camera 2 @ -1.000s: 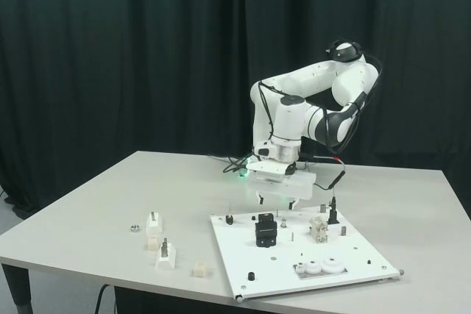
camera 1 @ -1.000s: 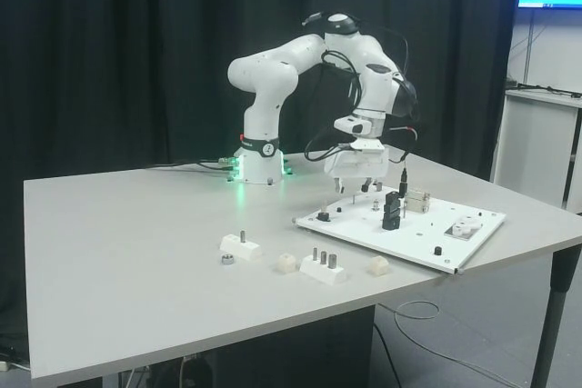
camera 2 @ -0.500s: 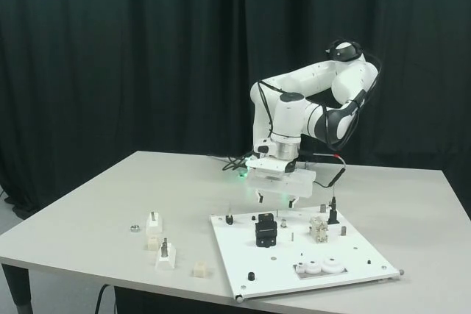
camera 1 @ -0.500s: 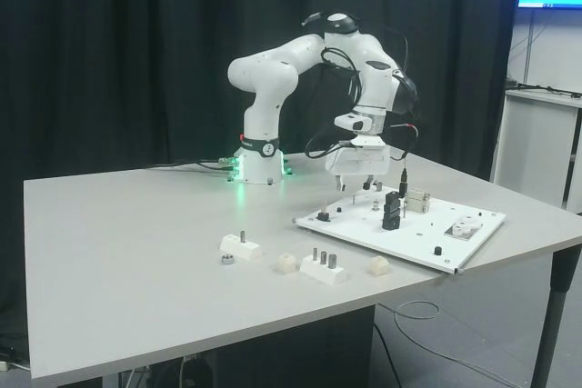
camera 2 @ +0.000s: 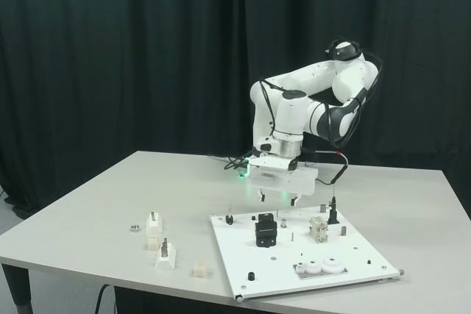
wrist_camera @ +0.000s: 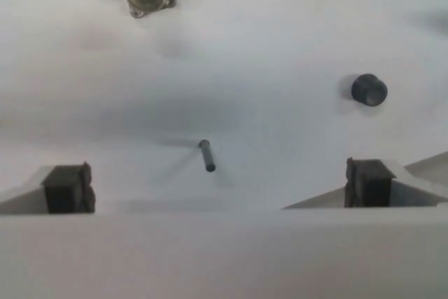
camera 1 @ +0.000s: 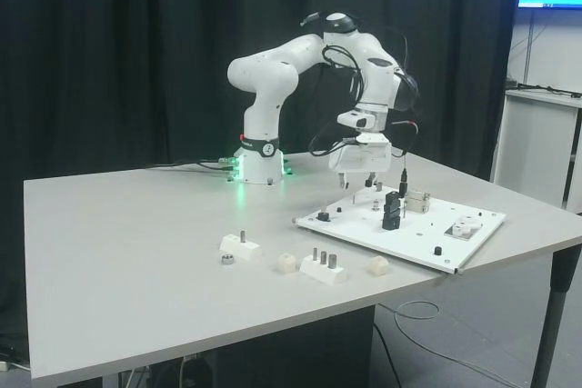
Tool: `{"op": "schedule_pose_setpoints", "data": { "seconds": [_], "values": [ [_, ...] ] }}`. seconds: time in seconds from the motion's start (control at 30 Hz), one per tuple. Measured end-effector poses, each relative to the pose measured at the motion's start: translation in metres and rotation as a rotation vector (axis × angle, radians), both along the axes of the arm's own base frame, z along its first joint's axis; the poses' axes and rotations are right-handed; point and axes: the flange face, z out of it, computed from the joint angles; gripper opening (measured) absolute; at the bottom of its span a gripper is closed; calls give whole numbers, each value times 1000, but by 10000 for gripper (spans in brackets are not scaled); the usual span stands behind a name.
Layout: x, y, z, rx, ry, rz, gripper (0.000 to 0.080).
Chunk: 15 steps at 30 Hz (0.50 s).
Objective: Pick round peg 3.
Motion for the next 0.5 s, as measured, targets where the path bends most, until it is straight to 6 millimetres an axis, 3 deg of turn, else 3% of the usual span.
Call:
{"op": "schedule_pose_setpoints", "data": {
  "seconds": [0.5],
  "values": [
    [3,-2,12,-17,-7,23,800]
  ]
}}
